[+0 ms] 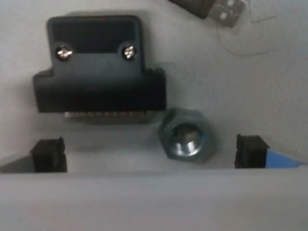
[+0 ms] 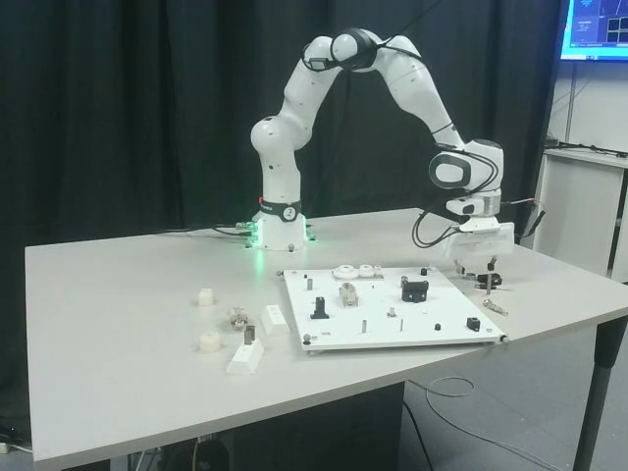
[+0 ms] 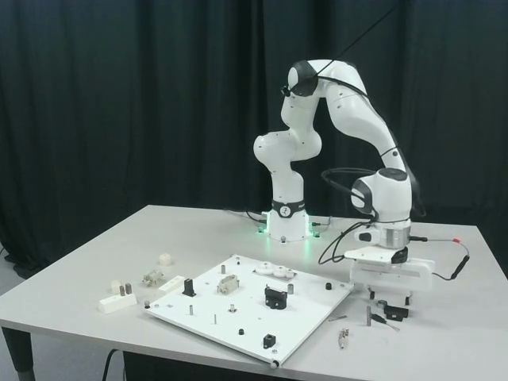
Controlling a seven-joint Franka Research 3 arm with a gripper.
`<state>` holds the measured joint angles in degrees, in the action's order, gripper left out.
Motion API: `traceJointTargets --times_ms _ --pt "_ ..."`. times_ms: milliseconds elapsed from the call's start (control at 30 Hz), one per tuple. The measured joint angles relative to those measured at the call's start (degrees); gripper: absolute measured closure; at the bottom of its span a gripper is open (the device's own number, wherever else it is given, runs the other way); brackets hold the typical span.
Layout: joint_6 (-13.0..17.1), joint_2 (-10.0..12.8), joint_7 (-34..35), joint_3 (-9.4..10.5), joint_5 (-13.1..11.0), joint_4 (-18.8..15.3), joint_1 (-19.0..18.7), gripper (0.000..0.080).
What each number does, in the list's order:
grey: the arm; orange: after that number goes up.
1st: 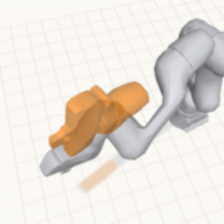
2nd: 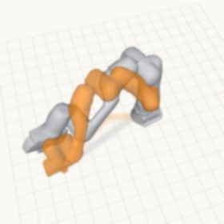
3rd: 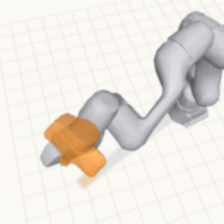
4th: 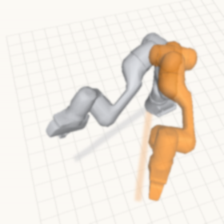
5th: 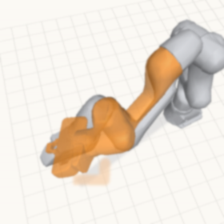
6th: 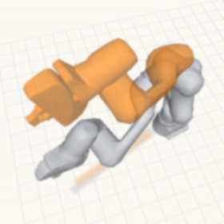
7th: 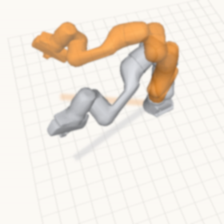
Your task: Remove round peg 2.
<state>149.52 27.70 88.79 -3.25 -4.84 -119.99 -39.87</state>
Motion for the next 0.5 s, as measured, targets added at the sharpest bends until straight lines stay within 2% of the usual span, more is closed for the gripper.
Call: traceJointTargets --times_ms 233,500 --pt "-5.0 -0.5 0.6 -0.01 0.0 2.4 -0.3 0.0009" --pt "-7.8 -0.6 1.4 -0.02 0.0 4.1 -0.5 0.0003"
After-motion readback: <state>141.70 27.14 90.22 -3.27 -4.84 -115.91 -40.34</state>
